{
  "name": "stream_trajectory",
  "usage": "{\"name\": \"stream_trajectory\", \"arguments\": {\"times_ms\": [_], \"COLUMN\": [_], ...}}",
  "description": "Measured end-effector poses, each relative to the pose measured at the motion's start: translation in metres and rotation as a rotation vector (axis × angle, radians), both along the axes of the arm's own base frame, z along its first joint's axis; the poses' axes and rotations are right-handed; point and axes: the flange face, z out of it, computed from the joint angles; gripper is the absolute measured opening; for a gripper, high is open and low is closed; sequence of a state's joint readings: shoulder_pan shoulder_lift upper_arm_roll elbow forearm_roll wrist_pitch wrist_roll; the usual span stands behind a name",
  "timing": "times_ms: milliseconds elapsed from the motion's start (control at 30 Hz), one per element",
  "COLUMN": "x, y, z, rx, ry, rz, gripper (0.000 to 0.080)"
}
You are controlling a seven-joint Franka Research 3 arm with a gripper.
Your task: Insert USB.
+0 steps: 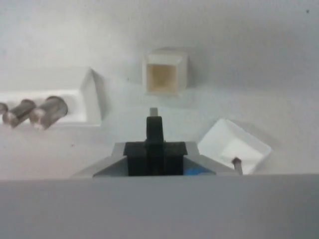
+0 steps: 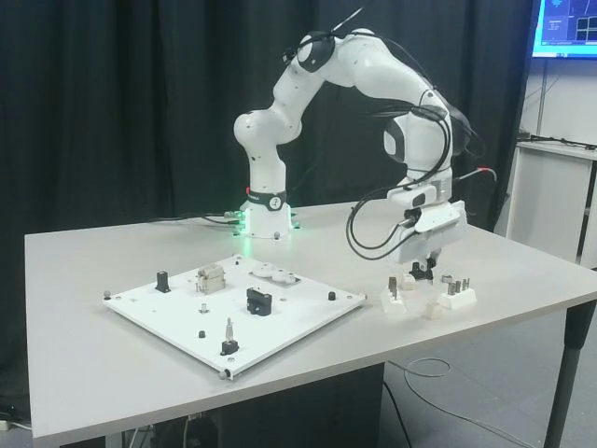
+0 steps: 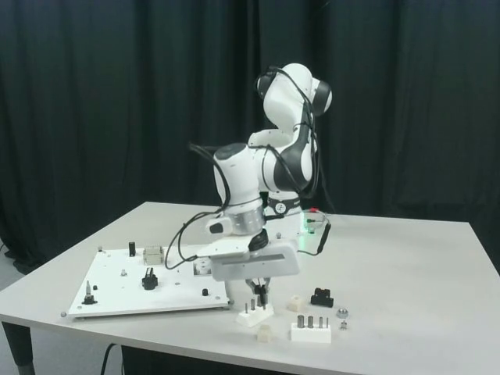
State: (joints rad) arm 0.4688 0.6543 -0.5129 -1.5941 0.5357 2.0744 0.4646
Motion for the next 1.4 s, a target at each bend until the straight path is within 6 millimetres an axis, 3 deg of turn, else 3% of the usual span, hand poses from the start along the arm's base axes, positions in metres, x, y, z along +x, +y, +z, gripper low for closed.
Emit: {"name": "stream_trajectory", "arguments": {"times_ms": [267,767,1400], "x": [-0.001,-0.001,0.001], "y": [0.004,0.009,0.000], "z": [0.014,0.022,0.032], "rx": [-0.029,-0.071,-0.141], "ry": [-0.004,-0.007,-0.017], "rz": [0.003,0.010,0.038], "gripper": [0.0065,0.0065,0.0065]}}
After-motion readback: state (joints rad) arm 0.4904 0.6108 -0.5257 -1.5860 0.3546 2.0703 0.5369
